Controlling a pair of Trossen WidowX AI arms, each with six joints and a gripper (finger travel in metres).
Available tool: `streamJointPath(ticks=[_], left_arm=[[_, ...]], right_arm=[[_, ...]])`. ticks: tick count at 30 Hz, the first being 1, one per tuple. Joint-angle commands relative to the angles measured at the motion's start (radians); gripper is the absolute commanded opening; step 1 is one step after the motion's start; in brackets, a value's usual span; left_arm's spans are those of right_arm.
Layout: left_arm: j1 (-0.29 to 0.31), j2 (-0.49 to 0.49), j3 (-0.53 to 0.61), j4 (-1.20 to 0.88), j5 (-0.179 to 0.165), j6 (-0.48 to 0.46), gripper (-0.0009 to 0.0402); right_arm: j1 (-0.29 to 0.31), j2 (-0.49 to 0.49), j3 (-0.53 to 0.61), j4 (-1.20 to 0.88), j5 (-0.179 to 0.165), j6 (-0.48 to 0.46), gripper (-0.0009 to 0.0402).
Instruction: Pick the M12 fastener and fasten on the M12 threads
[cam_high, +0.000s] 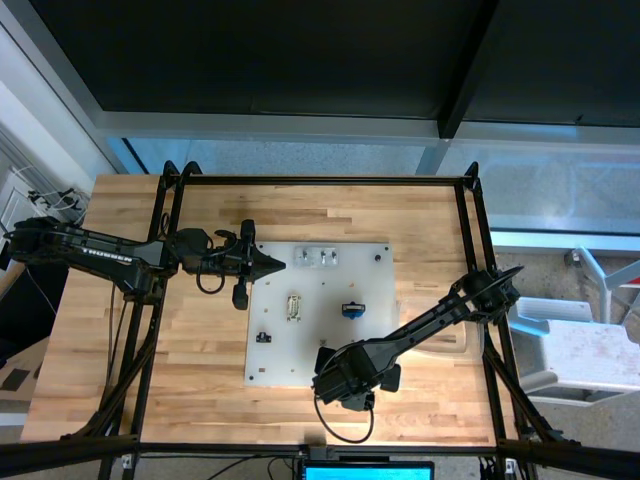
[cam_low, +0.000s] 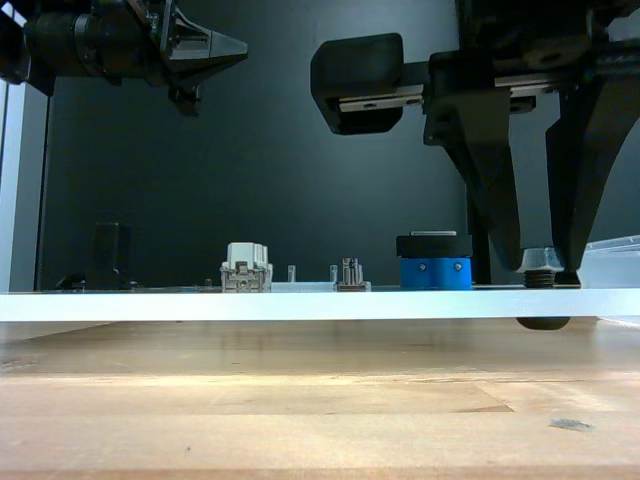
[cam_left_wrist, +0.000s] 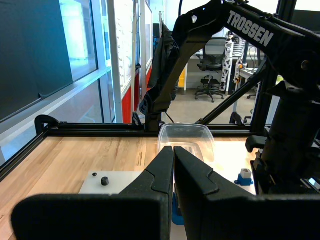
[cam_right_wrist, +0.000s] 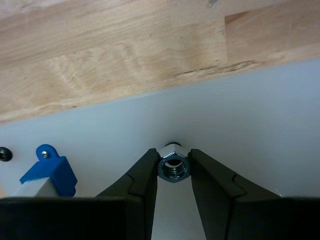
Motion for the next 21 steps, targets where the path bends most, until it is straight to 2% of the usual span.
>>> streamJointPath(ticks=[1,21], left_arm=[[0.000,0.000,0.000,0.000,0.000,0.000,0.0000],[0.000,0.000,0.000,0.000,0.000,0.000,0.0000]], right_arm=[[-0.002,-0.001,-0.005,-0.001,0.000,0.001,0.0025],[-0.003,0.001,-0.035,0.047,-0.002,0.006,0.0025]])
